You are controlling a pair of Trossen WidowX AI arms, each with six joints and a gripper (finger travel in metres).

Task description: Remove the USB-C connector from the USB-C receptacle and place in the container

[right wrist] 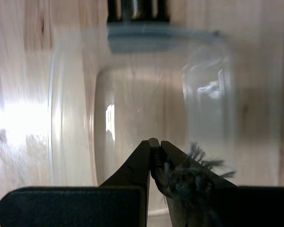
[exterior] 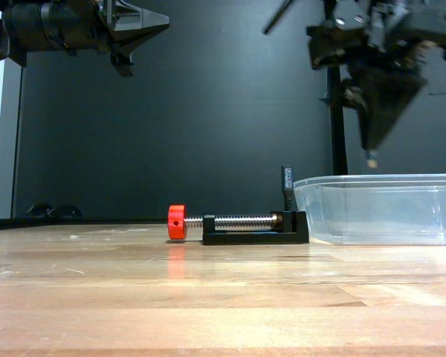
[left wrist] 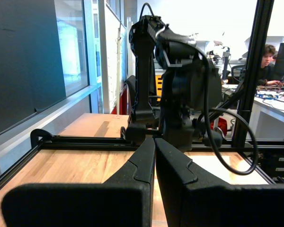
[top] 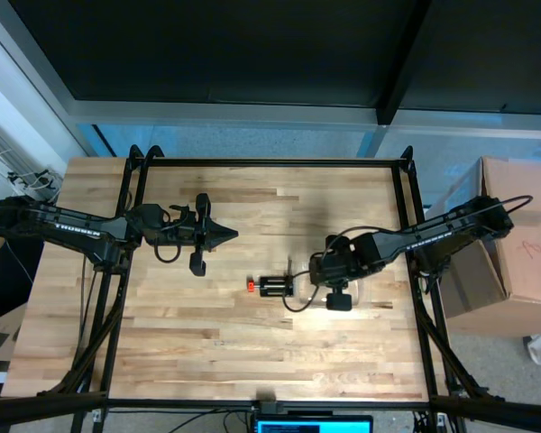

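Aloft, right end effector [exterior: 370, 147] pinches connector [exterior: 371, 159].

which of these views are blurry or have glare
Right wrist view: table smeared, white glare beside the container, with the right hand shut on the USB-C connector above it. Low view: that hand is blurred, the clamp sharp. Left wrist view: bright windows behind the dark, shut left hand, raised over the table's left side. High view: fairly even light.
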